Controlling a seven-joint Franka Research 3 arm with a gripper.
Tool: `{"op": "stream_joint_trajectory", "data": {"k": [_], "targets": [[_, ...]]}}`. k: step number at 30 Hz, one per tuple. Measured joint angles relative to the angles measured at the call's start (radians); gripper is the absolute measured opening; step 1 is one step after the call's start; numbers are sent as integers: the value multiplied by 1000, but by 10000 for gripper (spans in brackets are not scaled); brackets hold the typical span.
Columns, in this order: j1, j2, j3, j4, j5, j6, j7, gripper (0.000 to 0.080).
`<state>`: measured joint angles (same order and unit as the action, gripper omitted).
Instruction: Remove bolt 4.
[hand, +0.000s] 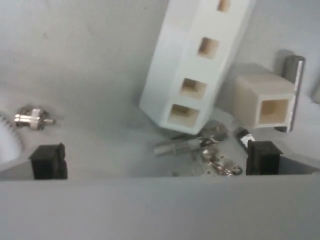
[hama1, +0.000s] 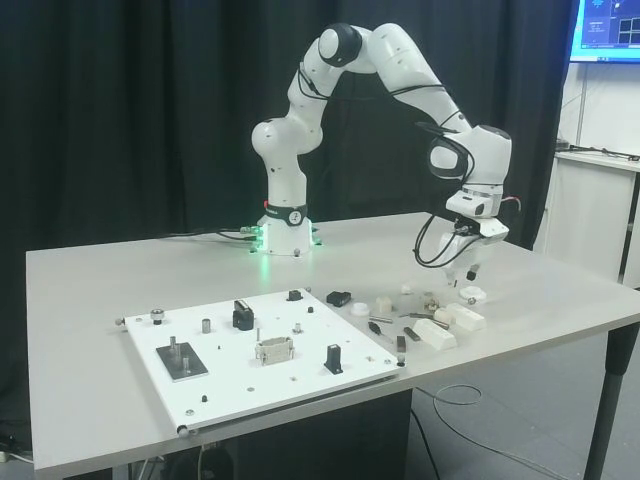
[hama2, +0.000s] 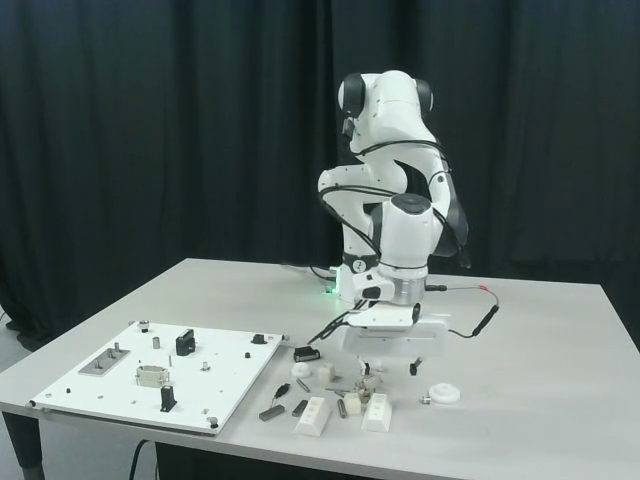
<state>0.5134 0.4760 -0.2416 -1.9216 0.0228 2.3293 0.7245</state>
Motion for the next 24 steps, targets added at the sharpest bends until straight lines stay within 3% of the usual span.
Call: {"op": "stream_joint_trajectory", "data": {"k": [13,24], "targets": [[-58,0,-4,34,-55,-27,36,800],[-163,-11,-4,65,-154,-79,147,800]]}}
